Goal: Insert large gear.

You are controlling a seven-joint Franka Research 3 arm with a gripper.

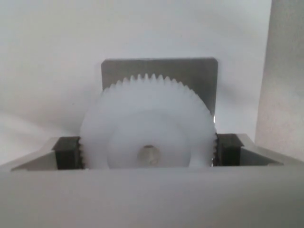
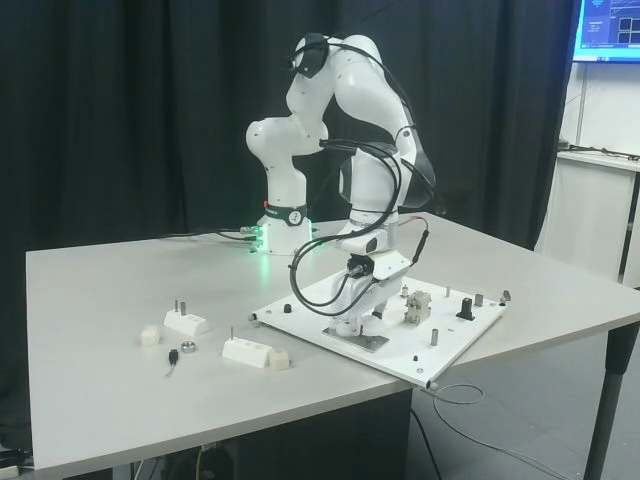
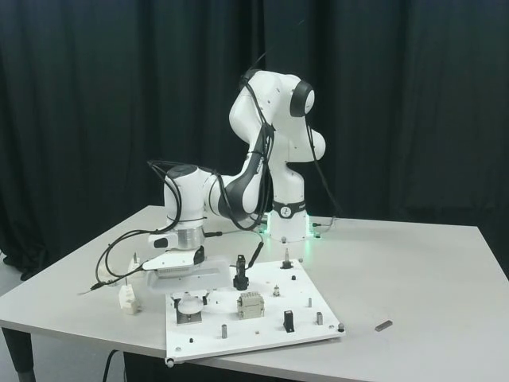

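Your jaws grip the large gear [image 1: 148, 128] by its rim at 3 and 9 o'clock, teeth pinched between black pads [image 1: 66, 152]. It's held flat just over the grey plate [image 1: 118, 69] on the white board [image 2: 460, 335], prob. so the bore stays free for insertion.

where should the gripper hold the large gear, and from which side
By its toothed rim, from straight above: the large gear lies flat over the grey plate, so opposite edges are free for the black fingers, which already sit at its two sides.
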